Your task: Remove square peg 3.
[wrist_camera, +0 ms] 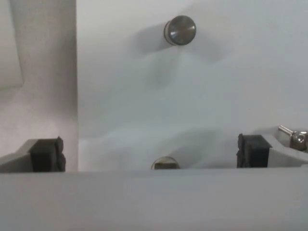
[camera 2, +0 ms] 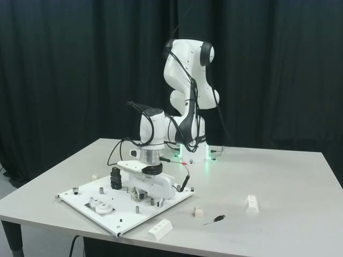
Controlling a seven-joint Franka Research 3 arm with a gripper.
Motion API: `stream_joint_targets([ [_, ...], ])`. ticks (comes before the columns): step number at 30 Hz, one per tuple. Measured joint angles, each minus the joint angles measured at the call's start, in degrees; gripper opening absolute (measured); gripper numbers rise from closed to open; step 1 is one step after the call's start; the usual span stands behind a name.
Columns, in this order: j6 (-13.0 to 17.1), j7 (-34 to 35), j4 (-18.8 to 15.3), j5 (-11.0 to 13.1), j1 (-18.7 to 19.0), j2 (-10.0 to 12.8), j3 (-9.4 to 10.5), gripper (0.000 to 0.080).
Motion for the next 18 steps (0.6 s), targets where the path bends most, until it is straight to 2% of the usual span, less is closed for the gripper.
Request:
stream_joint_targets([
  [18, -1.24, -0.83, 0.02, 1.54, -0.02, 0.47, 0.0, 0.08],
])
